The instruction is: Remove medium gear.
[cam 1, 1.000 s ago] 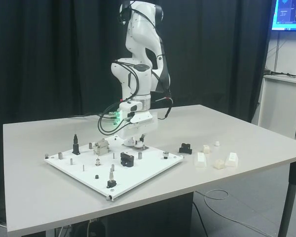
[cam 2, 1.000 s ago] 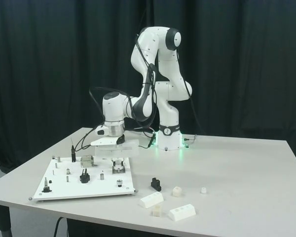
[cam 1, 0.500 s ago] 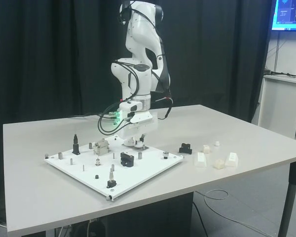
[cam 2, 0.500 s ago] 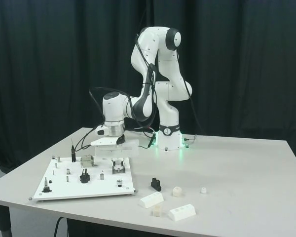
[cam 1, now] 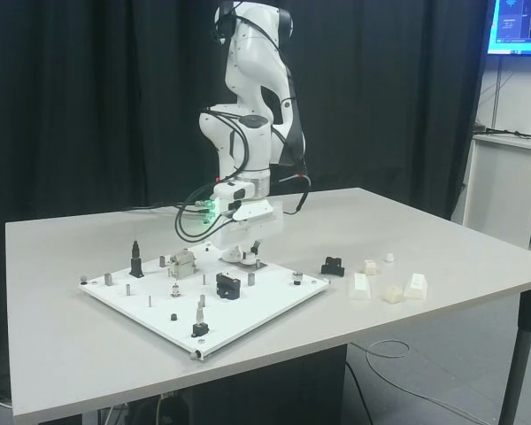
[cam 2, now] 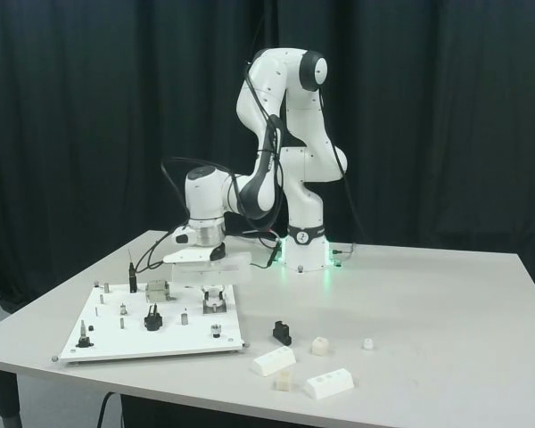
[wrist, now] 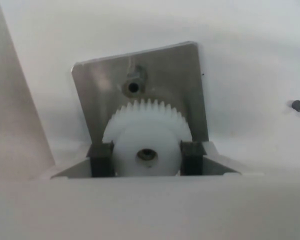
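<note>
Movement between the earlier room pictures and the present ones is slight: the hand sits a touch higher over the white board than it did a second ago, which suggests the lift has just begun. The medium gear is clamped between the two black fingers, which are closed on its hub from either side, so the grasp looks made and the gear probably only needs drawing up off its shaft.

The wrist view alone shows this grip, along with the grey metal plate under the gear and an empty hole in it just beyond the teeth. Both room views hide the gear behind the hand, but they show the loose white blocks lying on the table beside the board.
</note>
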### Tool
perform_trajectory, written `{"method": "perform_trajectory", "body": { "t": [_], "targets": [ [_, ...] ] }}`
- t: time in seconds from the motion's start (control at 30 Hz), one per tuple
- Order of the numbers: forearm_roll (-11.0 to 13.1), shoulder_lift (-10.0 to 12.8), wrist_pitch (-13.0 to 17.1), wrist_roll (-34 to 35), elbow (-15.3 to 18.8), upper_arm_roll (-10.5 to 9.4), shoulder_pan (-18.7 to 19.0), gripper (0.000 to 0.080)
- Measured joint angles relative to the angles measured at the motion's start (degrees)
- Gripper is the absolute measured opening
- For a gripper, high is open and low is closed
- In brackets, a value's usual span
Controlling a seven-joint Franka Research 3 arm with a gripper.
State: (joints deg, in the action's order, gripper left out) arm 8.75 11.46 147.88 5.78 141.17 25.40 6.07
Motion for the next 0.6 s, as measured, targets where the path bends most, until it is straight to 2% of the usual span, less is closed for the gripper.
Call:
{"method": "perform_trajectory", "body": {
  "t": [0.2, 0.33, 0.6],
  "targets": [
    [0.52, -0.03, -0.08, 3.77, 0.0, 0.07, 0.0, 0.0281],
    [0.51, -0.03, -0.1, 3.92, 0.0, 0.07, 0.02, 0.0281],
    [-0.07, -0.05, -0.09, -3.84, -0.01, 0.11, 0.09, 0.0281]
  ]
}}
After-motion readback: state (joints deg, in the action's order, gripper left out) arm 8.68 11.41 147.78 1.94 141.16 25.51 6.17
